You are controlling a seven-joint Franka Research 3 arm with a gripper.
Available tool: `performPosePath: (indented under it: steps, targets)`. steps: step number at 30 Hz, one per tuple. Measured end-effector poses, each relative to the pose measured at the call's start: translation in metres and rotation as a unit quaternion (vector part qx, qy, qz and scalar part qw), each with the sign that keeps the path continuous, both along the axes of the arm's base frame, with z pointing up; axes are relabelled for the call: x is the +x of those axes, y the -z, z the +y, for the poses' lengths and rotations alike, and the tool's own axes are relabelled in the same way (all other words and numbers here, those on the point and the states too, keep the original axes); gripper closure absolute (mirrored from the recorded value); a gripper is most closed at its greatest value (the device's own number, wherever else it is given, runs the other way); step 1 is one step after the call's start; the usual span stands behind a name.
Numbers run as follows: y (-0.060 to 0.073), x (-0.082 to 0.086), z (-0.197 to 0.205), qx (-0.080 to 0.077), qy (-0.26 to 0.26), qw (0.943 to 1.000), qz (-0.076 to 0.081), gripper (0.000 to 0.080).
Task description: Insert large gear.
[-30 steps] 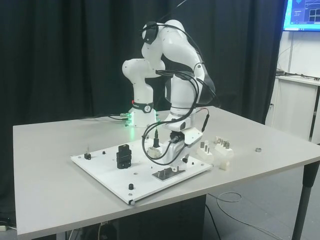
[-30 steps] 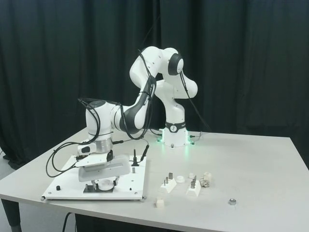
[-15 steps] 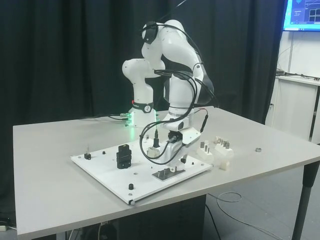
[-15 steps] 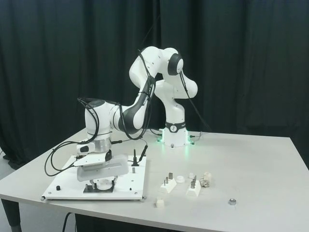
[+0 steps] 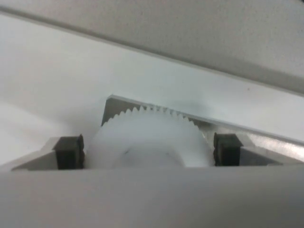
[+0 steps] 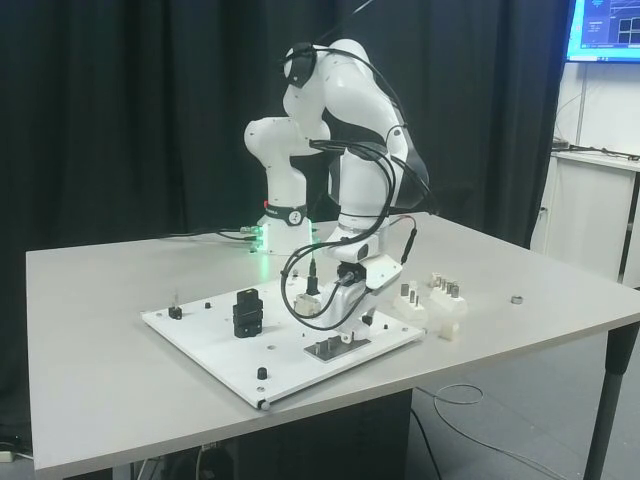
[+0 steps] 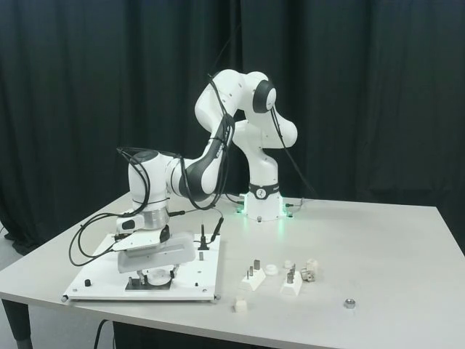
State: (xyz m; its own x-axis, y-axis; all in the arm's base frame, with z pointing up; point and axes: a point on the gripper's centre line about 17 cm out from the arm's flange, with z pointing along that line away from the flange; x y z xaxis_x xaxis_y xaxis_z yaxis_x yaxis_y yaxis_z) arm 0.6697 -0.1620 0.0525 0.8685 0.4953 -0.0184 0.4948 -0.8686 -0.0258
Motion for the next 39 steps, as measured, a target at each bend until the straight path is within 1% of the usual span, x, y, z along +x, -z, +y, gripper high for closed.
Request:
performPosePath:
  steps: [29,39]
  targets:
    - [0.0000,-0.0020,-0.0012,0.001,0.006,1.0000,0.001,0.0209]
    - [0.0000,-0.0018,-0.0014,0.004,0.018,0.9998,-0.001,0.0209]
